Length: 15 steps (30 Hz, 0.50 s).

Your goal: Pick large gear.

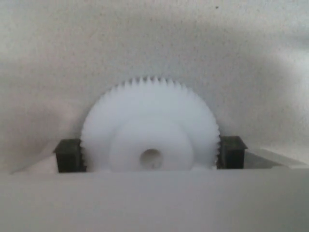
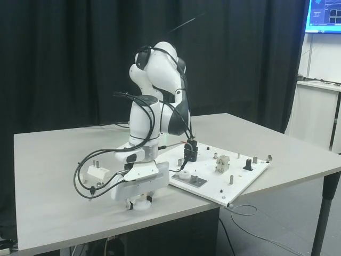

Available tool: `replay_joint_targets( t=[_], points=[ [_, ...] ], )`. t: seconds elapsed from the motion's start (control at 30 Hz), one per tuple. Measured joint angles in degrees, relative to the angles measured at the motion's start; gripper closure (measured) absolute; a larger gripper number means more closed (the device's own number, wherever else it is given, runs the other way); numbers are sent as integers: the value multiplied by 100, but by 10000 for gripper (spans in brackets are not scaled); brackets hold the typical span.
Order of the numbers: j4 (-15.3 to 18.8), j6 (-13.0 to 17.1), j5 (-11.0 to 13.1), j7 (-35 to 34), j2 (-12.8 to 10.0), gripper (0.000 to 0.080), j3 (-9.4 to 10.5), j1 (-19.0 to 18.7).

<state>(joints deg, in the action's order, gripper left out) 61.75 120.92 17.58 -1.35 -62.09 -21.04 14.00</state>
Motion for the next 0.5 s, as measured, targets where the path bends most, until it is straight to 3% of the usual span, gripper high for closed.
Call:
replay_joint_targets(
  t=[0.07, 0.1, 0.5],
  points=[
    [-12, -7, 5, -1, -5, 164, 0, 5],
    [-16, -10, 9, -1, -7, 204, 0, 6],
    [-176, -113, 16, -2, -14, 204, -5, 14]
  ],
)
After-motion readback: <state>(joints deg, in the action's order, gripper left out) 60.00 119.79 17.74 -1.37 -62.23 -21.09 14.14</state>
